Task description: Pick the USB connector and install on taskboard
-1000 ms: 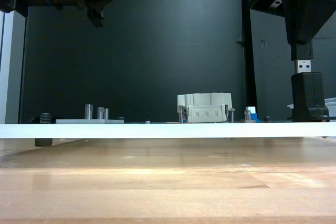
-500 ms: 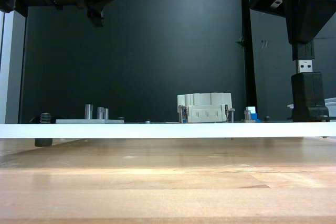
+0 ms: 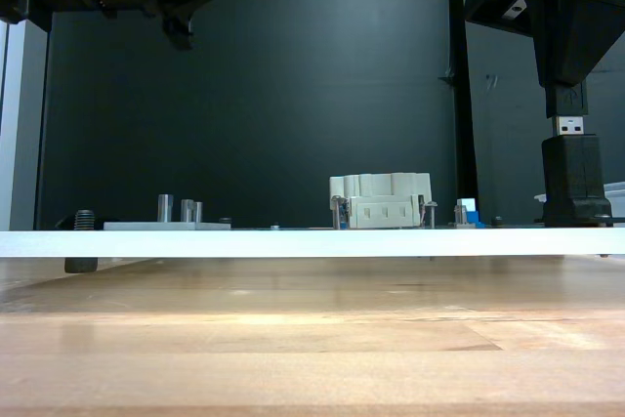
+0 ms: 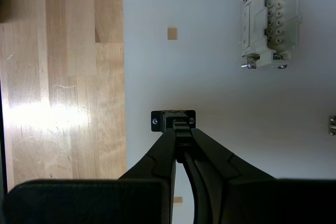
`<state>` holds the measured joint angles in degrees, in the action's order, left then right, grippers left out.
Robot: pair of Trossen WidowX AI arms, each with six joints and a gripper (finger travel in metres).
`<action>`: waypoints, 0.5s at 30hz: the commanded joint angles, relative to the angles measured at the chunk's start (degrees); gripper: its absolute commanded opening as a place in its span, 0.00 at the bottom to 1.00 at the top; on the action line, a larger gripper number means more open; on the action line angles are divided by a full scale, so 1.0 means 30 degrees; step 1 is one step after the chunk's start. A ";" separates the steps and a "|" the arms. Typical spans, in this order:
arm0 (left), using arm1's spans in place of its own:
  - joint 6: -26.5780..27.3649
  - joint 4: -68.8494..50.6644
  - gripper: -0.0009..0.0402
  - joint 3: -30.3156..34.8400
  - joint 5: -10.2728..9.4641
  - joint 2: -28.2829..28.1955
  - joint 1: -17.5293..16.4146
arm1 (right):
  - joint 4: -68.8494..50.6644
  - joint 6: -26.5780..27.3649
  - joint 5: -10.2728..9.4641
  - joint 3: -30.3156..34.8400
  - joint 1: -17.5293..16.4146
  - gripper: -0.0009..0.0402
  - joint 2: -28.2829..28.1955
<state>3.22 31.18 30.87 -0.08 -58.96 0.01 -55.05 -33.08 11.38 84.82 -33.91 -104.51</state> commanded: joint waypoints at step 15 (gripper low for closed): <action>0.0000 0.0000 0.02 0.0007 0.0007 -0.0007 0.0000 | 0.1246 0.0153 -0.0168 -0.1275 -0.0036 0.02 0.0007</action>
<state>3.25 31.18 30.87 -0.08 -58.96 0.01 -50.94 -32.58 11.31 81.19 -34.00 -104.12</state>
